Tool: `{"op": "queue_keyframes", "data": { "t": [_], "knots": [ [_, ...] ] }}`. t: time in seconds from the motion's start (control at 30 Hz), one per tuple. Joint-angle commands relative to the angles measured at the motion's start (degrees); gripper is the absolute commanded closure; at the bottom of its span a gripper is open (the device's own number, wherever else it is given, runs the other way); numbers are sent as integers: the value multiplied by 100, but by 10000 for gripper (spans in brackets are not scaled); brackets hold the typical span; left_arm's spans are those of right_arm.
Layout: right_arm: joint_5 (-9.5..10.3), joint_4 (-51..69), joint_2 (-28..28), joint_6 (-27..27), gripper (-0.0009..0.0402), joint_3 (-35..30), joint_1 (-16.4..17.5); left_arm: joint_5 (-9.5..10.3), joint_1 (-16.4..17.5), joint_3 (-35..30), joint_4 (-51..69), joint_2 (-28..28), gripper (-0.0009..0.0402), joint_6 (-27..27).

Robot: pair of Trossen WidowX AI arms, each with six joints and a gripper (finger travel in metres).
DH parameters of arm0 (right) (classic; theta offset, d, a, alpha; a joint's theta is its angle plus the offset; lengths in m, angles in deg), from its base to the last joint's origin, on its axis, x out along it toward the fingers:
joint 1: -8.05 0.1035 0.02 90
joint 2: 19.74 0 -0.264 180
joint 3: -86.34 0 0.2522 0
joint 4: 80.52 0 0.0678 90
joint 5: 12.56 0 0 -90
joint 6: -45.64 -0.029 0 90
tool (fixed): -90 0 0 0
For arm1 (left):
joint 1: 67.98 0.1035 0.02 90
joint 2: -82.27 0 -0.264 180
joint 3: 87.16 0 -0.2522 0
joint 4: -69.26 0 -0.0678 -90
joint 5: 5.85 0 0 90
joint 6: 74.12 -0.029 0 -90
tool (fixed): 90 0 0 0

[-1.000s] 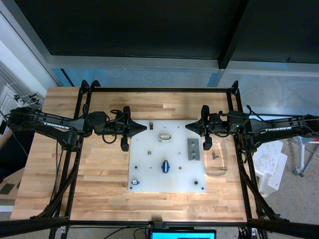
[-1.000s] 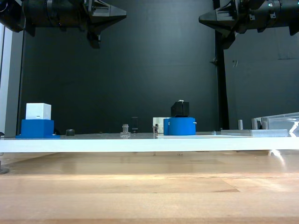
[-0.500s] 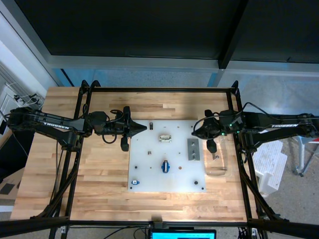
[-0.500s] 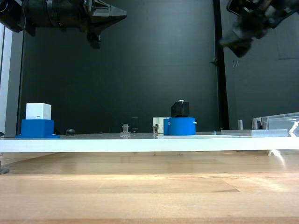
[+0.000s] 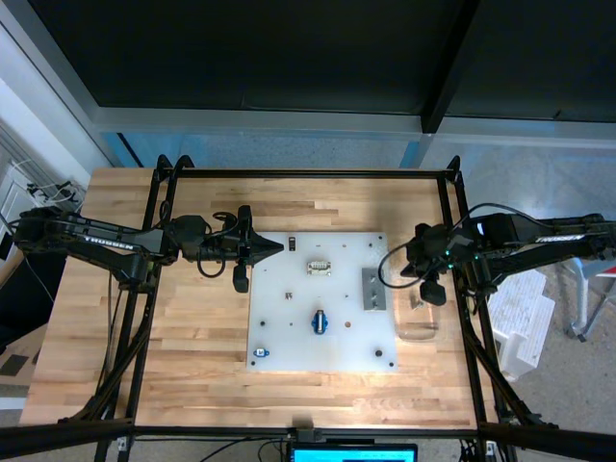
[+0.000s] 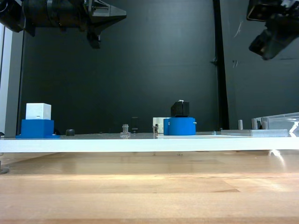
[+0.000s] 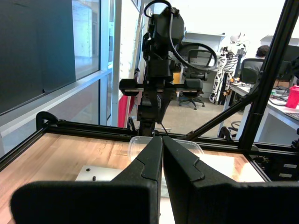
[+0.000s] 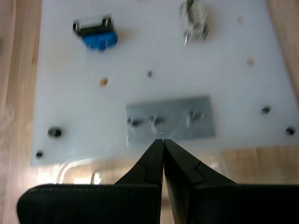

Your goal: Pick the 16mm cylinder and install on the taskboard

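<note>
Off the board's three o'clock edge: the right gripper (image 8: 162, 141) is hanging nose-down above the clear plastic tray (image 5: 420, 333), its jaws pressed together.
Task's thing: the tiny silvery-grey 16mm cylinder (image 5: 417, 302) is sitting in that tray, just beside the large flat white taskboard (image 5: 289, 327), and nothing is gripping it.
Parked side: the left gripper (image 7: 162, 139) is idling high at the board's ten o'clock corner, jaws likewise pressed together.
Aim: the right fingertips are pointing at the seam between the tray and the grey rectangular metal block (image 5: 373, 289).
Risk: descending with the jaws unopened is likely to be knocking the peg over or skidding it along the tray. The tray's wall is also standing close enough to snag a finger.
Change: the right arm is now sitting drawn back toward three o'clock and pitched downward, whereas half a second earlier it was reaching over the board's edge. The left arm is sitting as before.
</note>
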Motion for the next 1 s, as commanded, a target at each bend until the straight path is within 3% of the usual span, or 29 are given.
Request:
{"op": "queue_keyframes", "data": {
  "t": [0.03,0.2,0.37,0.5,1.0],
  "knots": [
    [-13,343,-2,-264,393,4,214,0,2,0,0,0,393,-4],
    [-94,807,-2,-750,393,7,682,0,2,0,0,0,393,-2],
    [-470,999,-2,-1259,393,72,1113,0,2,0,0,0,393,-2],
    [-470,1005,-11,-1578,376,203,1305,0,2,0,0,0,393,-2],
    [-468,1088,-450,-2131,174,684,1506,0,0,0,-2,0,393,-2]
  ]
}}
